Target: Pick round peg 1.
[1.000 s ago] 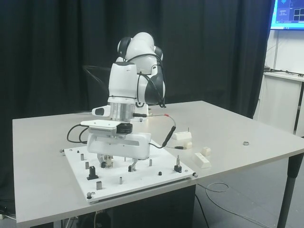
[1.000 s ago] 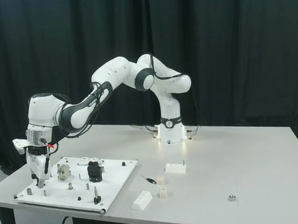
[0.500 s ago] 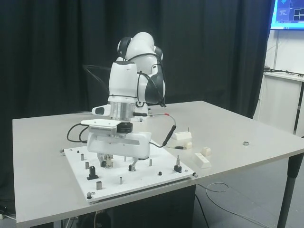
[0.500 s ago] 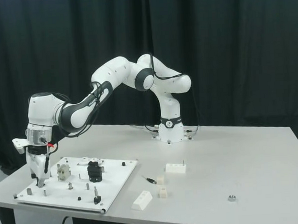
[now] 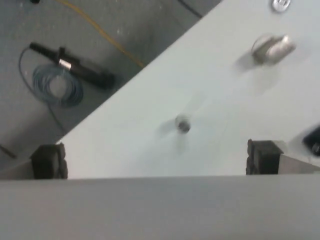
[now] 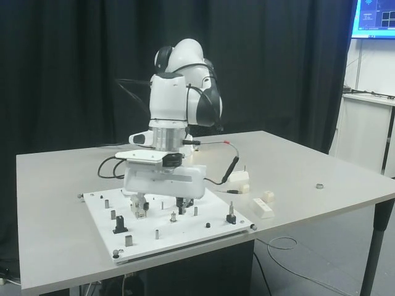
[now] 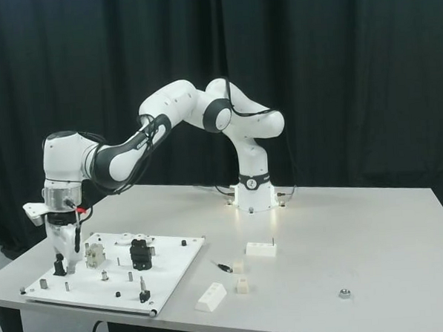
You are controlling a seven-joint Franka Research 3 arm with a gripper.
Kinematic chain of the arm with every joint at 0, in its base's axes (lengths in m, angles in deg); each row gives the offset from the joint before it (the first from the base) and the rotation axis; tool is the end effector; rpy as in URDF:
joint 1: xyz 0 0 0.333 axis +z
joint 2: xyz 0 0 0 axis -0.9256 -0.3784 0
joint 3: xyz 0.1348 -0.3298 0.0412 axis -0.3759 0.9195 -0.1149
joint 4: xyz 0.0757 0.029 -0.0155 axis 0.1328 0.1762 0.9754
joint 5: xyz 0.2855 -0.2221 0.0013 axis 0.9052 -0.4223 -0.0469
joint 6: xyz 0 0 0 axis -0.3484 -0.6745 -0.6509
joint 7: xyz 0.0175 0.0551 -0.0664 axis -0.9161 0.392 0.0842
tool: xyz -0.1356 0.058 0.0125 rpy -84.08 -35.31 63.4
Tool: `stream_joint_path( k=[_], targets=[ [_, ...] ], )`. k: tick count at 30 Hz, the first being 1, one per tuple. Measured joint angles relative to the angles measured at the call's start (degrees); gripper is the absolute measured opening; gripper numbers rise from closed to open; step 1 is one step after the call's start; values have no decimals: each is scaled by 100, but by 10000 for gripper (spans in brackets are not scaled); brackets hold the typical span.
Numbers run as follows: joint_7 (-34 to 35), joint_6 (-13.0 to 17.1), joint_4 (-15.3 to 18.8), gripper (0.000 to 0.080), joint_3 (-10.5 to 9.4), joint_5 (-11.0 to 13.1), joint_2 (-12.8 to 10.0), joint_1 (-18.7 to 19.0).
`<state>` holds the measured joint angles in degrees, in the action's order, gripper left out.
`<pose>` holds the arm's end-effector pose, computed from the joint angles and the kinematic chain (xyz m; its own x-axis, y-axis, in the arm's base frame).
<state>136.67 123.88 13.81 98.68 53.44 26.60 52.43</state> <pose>0.7275 -0.3525 0.2751 0.0867 -0.9898 0.1127 -0.9881 -0.0999 -0.1171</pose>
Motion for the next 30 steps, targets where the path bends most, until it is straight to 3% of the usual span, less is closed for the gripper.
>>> stream_joint_path(
  k=[8, 18, 30],
  targets=[
    [206, -630, 0, 800, 68, 0, 172, 195],
    [526, -1326, 1, 800, 326, 0, 331, 561],
    [824, -1913, 2, 800, 562, -2, 431, 931]
  ],
)
